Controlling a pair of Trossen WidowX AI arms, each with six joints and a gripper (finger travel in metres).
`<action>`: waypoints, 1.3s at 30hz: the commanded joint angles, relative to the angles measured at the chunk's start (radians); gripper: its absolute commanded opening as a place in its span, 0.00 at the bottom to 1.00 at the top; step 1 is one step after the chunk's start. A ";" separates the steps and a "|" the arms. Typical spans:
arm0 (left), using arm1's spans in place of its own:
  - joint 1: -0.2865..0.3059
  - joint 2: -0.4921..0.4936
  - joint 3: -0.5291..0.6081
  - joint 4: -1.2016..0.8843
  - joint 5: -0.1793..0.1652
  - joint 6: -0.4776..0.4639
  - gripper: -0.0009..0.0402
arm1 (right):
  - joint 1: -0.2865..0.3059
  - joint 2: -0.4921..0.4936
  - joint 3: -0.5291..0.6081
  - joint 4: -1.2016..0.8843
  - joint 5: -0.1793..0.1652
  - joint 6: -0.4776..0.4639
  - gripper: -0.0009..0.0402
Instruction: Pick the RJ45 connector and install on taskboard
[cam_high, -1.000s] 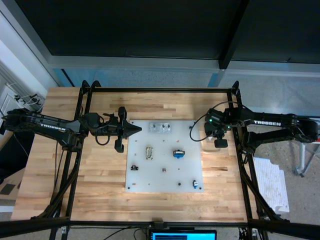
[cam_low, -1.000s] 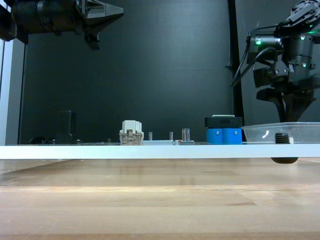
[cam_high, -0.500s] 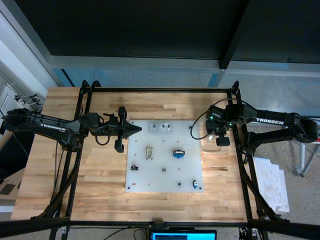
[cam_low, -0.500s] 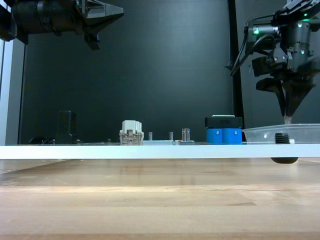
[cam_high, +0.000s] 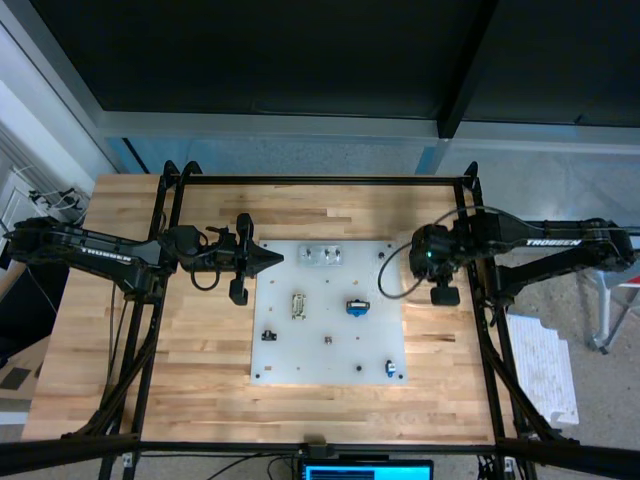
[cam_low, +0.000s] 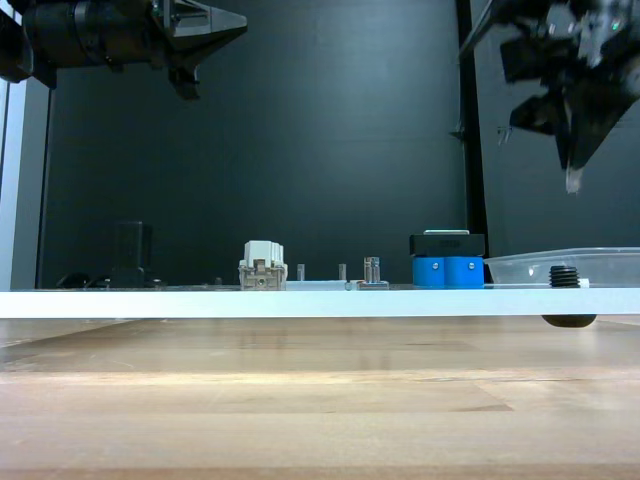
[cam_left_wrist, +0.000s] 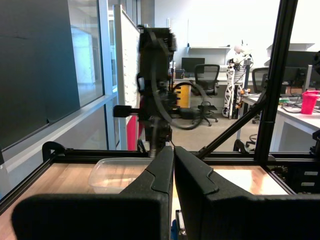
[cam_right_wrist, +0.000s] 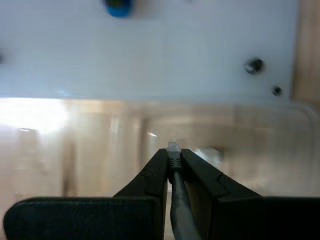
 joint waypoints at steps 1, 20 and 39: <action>0.000 0.000 0.000 0.000 0.000 0.000 0.02 | 0.089 0.032 0.031 -0.002 0.003 0.079 0.02; 0.000 0.001 0.000 0.000 0.000 0.000 0.02 | 0.481 0.280 0.172 0.059 0.084 0.492 0.02; 0.000 0.000 0.000 0.000 0.000 0.000 0.02 | 0.629 0.512 0.343 0.090 0.107 0.645 0.02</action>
